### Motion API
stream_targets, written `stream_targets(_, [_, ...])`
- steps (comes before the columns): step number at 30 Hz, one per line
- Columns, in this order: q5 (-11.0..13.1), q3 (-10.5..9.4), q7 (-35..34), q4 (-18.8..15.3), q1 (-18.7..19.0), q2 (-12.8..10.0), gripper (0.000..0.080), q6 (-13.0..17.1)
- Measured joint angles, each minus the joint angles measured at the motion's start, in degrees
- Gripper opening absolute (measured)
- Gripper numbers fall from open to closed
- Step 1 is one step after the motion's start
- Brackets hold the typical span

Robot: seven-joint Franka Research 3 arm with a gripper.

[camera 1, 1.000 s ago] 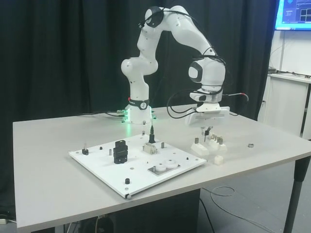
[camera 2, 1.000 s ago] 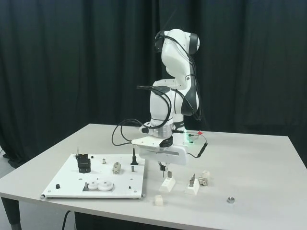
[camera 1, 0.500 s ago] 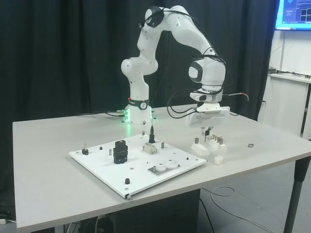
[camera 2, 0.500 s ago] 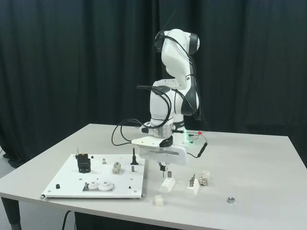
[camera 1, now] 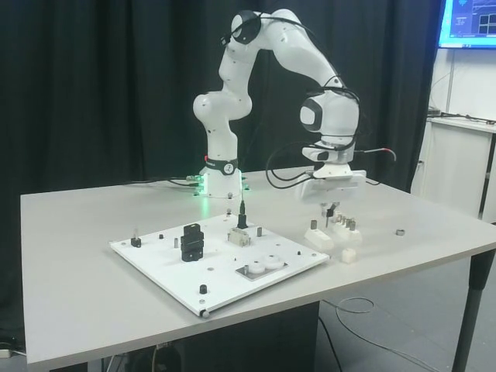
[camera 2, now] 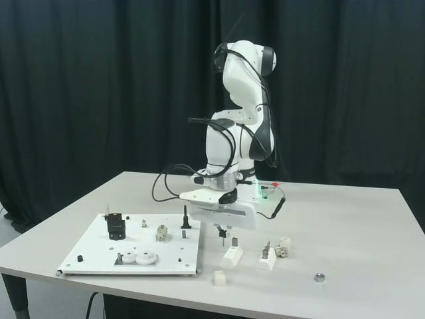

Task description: Insert square peg 1.

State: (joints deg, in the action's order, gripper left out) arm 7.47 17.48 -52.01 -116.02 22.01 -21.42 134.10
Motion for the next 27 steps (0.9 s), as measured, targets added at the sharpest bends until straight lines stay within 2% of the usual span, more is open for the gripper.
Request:
stream_targets(11, [-1.9,2.92,-1.3,0.9,-0.1,-0.3,0.0028,1.6])
stream_targets(19, [-5.4,4.86,-5.0,1.2,-1.1,-0.3,0.0028,2.6])
stream_targets(27, [-9.1,5.03,-7.8,1.5,-4.5,-0.3,0.0028,3.6])
